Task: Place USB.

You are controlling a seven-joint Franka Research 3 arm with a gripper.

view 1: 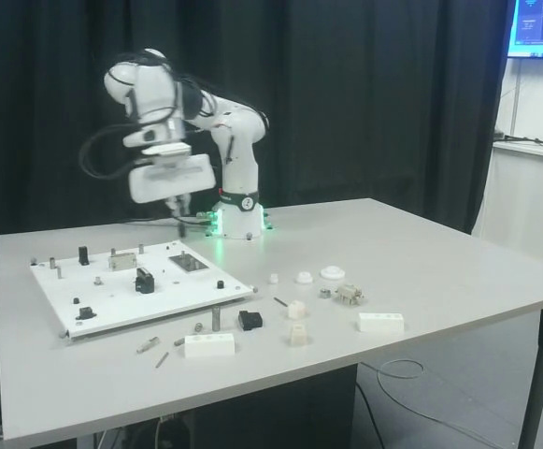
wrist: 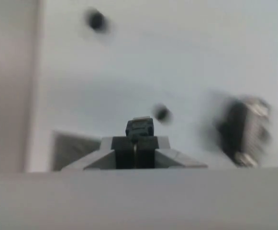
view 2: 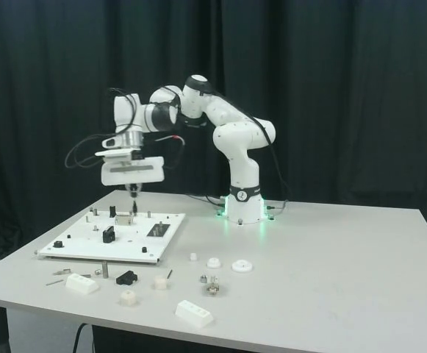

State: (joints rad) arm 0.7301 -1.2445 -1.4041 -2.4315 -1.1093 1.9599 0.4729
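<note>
1. Gripper (wrist: 135,143) clamped on the small black USB (wrist: 139,127), fingers together around it, plug end poking out past the fingertips.
2. USB held in the air above the white board (view 2: 73,248), over its rear part, not touching it.
3. Below the USB in the wrist view: the white board face, two black holes, a blurred black and grey connector (wrist: 246,130) off to one side.
4. White arm (view 2: 231,136) bent over from its base (view 2: 244,209) on the grey table (view 2: 345,250), green light at the base.
5. Loose on the table in front of the board: white blocks (view 1: 209,344), a black piece (view 1: 250,320), white round parts (view 1: 332,273).
</note>
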